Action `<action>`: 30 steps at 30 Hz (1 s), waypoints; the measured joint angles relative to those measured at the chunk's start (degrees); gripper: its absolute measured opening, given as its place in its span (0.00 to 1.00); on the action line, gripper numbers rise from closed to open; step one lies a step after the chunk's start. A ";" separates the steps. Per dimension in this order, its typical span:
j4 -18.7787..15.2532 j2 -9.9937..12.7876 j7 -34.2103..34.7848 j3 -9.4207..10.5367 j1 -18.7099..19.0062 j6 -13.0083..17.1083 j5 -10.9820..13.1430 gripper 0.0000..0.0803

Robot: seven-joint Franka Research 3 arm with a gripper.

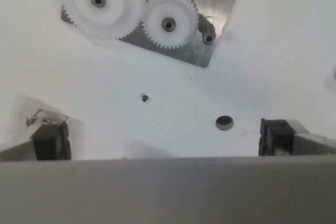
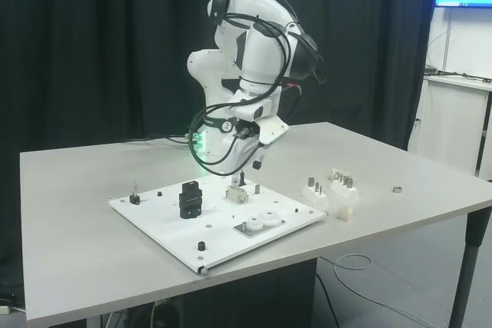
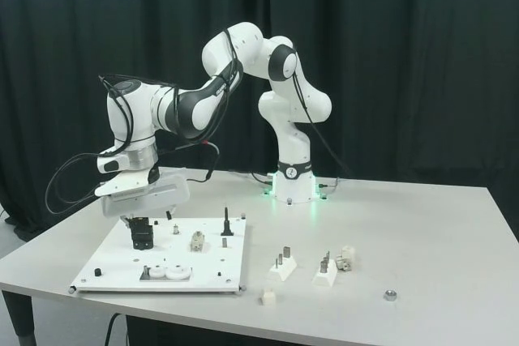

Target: Pick square peg 2.

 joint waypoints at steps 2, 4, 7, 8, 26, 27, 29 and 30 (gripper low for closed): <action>0.00 -0.03 0.29 0.00 0.03 -0.14 0.00 1.00; 0.00 -0.07 0.59 0.00 0.09 -0.36 0.02 1.00; -0.01 -0.12 2.02 0.00 0.26 -0.98 0.30 1.00; -0.01 -0.14 2.86 0.00 0.35 -1.18 0.47 1.00; -0.55 -0.29 14.86 -0.01 3.68 -5.70 1.85 1.00; -0.59 -0.31 15.36 -0.01 3.93 -6.02 1.85 1.00; -0.66 -0.35 16.22 -0.01 4.45 -6.75 1.85 1.00; -0.72 -0.37 16.59 0.00 4.74 -7.02 1.85 1.00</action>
